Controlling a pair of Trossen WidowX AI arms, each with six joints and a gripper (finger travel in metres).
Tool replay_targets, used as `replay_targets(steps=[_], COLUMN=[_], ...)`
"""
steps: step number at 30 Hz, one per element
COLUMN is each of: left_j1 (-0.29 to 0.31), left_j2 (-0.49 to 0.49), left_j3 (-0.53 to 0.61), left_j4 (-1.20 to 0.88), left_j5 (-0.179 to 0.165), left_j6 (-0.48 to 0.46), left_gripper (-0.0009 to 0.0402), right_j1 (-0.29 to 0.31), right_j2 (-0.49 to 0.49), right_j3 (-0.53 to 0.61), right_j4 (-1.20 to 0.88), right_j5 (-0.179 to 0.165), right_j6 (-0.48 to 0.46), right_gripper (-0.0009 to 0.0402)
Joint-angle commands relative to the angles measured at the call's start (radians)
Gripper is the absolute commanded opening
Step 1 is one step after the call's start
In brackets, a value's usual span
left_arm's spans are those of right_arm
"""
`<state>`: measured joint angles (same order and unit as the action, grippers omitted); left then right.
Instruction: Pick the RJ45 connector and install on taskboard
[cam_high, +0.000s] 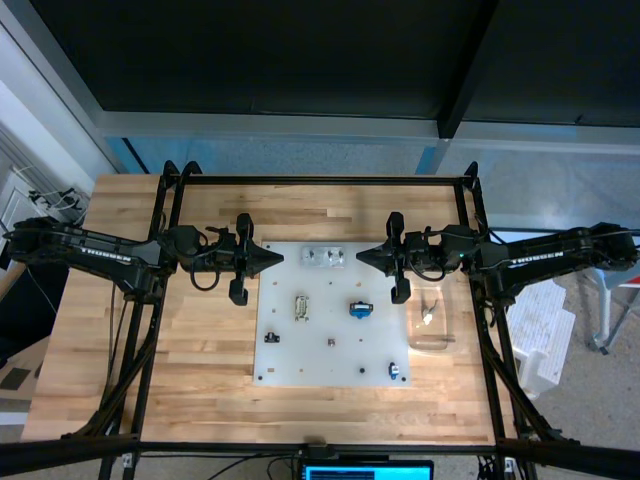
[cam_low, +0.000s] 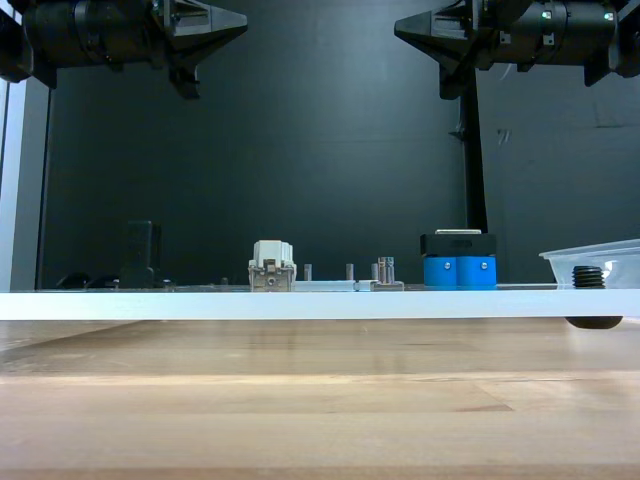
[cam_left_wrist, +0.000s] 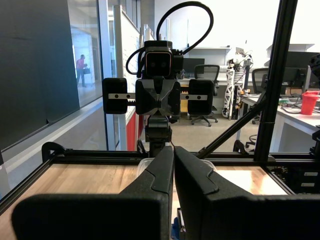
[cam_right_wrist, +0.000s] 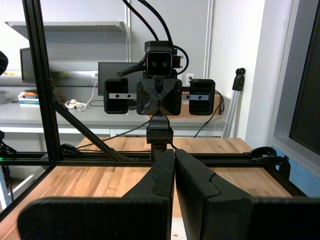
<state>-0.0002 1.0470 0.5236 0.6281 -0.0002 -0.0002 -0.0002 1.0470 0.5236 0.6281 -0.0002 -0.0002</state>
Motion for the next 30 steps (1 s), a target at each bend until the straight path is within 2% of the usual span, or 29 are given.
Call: replay_targets(steps=[1,14,16,17,20,24,30], left_j1=[0.0,0.0,0.0,0.0,0.0,0.0,0.0], left_j2=[0.0,0.0,0.0,0.0,0.0,0.0,0.0], left_j3=[-0.001,-0.001,-0.001,-0.001,-0.001,-0.001,-0.001], left_j4=[-0.003,-0.002,-0.003,-0.002,-0.003,-0.002,-0.002], left_j5=[0.0,0.0,0.0,0.0,0.0,0.0,0.0], left_j6=[0.0,0.0,0.0,0.0,0.0,0.0,0.0], left_gripper=[0.0,0.0,0.0,0.0,0.0,0.0,0.0], right_j1=[0.001,0.001,0.002,0.002,0.003,0.003,0.003], right_j2=[0.0,0.0,-0.006,-0.016,-0.062,-0.138,-0.176], right_j3=[-0.001,-0.001,-0.001,-0.001,-0.001,0.045,0.2], right_j4=[-0.03,-0.034,-0.044,-0.051,-0.089,-0.283,-0.658], right_j5=[0.0,-0.001,-0.011,-0.029,-0.026,0.012,0.01], right_j6=[0.019,0.021,0.022,0.021,0.021,0.016,0.01], right_gripper=[0.0,0.0,0.0,0.0,0.0,0.0,0.0])
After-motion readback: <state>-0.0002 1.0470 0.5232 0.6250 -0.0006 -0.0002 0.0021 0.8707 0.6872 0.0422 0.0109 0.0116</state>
